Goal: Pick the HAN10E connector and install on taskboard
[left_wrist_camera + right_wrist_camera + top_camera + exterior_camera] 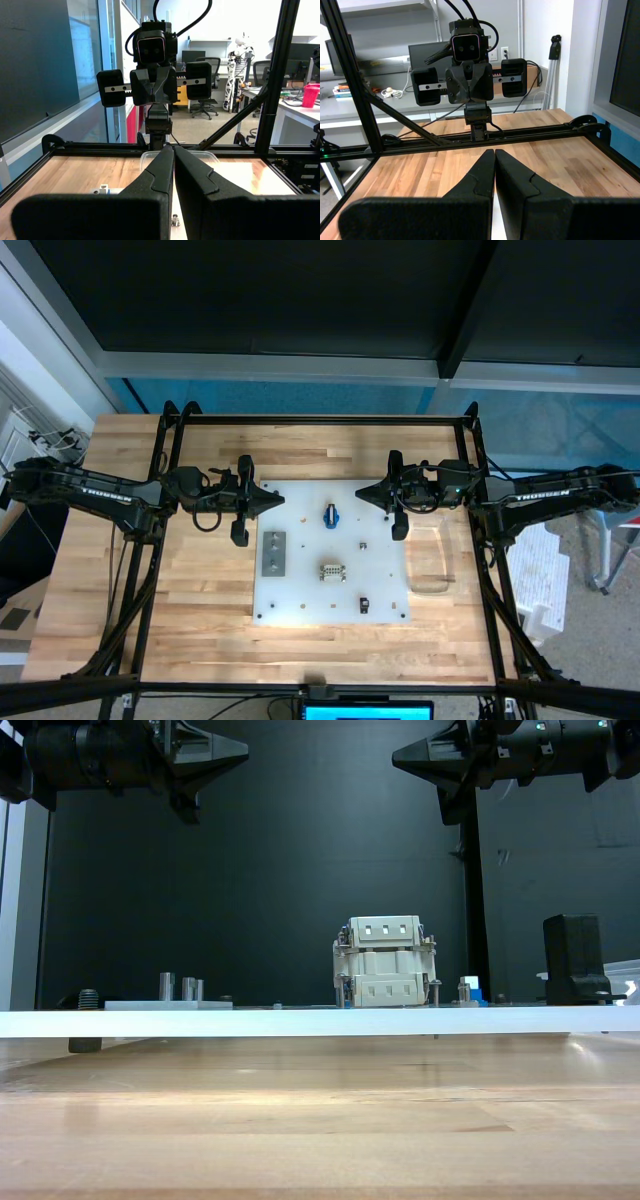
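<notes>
The beige-grey HAN10E connector (pixel 333 572) (pixel 385 963) stands on the white taskboard (pixel 300 605) near its middle, with no gripper touching it. My left gripper (pixel 277 498) (pixel 242 756) (pixel 173 150) hangs high over the board's far left edge, shut and holding nothing. Opposite it, my right gripper (pixel 361 492) (pixel 398 760) (pixel 494 151) hovers over the board's far right part, also shut and holding nothing. The two grippers point at each other, well above the connector.
On the taskboard are a grey metal block (pixel 272 552) at the left, a blue part (pixel 331 513) at the back and a small black part (pixel 365 605) (pixel 575 960) at the front right. A clear plastic tray (pixel 436 558) lies right of the board. A black frame (pixel 320 421) rings the table.
</notes>
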Tool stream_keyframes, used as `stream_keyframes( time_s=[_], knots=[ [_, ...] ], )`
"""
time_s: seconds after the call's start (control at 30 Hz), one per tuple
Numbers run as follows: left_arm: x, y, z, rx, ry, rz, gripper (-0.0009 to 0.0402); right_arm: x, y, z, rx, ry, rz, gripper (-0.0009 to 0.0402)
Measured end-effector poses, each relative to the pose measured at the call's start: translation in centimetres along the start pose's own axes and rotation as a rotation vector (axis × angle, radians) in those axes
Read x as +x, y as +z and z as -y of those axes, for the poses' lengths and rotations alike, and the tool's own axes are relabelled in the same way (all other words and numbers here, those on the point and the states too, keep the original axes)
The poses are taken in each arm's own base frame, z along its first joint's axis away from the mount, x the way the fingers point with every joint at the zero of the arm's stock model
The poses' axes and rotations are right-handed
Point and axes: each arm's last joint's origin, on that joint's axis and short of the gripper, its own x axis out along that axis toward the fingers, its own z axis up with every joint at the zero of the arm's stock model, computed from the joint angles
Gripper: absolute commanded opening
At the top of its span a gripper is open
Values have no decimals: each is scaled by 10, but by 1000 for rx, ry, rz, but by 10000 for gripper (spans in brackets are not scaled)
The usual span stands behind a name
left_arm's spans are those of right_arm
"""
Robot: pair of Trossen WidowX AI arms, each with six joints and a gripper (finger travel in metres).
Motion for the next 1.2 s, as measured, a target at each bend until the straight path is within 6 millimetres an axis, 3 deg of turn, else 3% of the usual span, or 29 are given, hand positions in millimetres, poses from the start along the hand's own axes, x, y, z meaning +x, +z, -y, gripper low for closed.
stream_keyframes(
  time_s=[1.2],
  knots=[
    [0, 0, 0, 0, 0, 0, 1, 0, 0, 0, -11, 0, -1, 0]
  ],
)
